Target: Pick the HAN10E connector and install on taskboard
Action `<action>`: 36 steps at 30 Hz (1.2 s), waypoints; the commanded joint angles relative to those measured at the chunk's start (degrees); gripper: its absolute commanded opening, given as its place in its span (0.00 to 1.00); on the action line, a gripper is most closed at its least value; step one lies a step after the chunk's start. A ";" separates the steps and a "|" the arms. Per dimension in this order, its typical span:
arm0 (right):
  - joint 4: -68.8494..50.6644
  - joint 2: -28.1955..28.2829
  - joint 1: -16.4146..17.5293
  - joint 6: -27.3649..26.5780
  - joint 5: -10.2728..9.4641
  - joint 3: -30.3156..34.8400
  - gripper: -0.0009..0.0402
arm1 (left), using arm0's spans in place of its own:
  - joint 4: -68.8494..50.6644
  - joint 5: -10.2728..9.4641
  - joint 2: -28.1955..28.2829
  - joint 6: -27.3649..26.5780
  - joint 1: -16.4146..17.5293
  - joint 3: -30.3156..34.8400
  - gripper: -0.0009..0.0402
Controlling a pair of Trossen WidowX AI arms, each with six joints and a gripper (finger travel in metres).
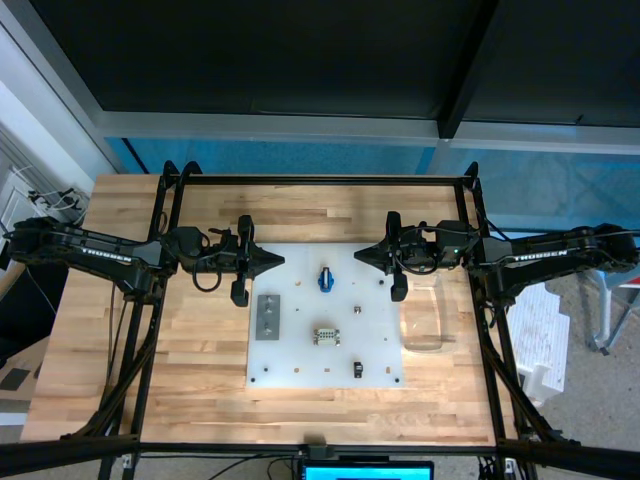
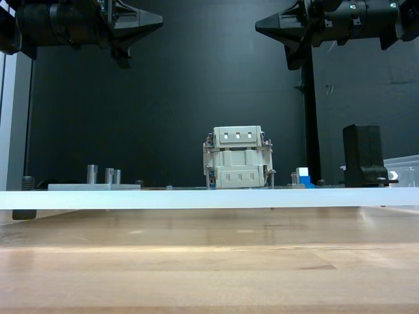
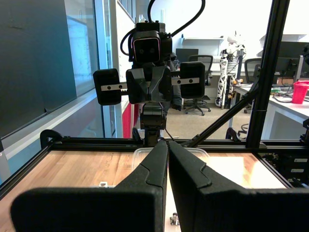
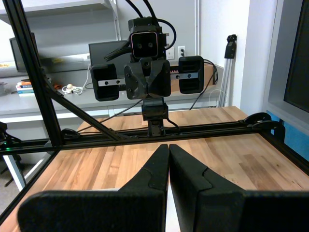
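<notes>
The HAN10E connector (image 1: 326, 338) sits on the white taskboard (image 1: 300, 375), near its middle toward the front. In the low view the connector (image 2: 238, 158) stands upright on the taskboard (image 2: 196, 198), pale beige with metal clips at its sides. My left gripper (image 1: 280, 260) hovers shut above the board's far left corner, high over the surface (image 2: 160, 23). My right gripper (image 1: 358, 253) hovers shut above the board's far right part (image 2: 256, 27). Both wrist views show closed fingertips (image 3: 167, 145) (image 4: 168, 147) with nothing between them, each facing the other arm.
A grey metal block (image 1: 269, 317) with holes lies on the board's left side. A small blue upright part (image 1: 325, 279) stands at the back middle, a black part (image 1: 359, 370) at the front. A clear plastic tray (image 1: 425, 315) rests right of the board. A black frame surrounds the table.
</notes>
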 commanded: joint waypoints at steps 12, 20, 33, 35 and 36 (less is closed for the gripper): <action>-0.70 0.00 0.02 0.00 0.02 0.00 0.02 | 0.02 0.00 0.00 0.00 0.02 0.00 0.02; -2.16 0.00 0.00 0.00 0.02 0.00 0.02 | 0.02 0.00 0.00 0.00 0.00 0.00 0.02; -2.16 0.00 0.02 0.00 0.02 0.00 0.02 | 0.02 0.00 -0.02 0.00 0.00 0.00 0.02; -2.16 0.00 0.02 0.00 0.02 0.00 0.02 | 0.02 0.00 0.00 0.00 0.00 0.00 0.02; -2.16 0.00 0.02 0.00 0.02 0.00 0.02 | 0.02 0.00 0.00 0.00 0.00 0.00 0.02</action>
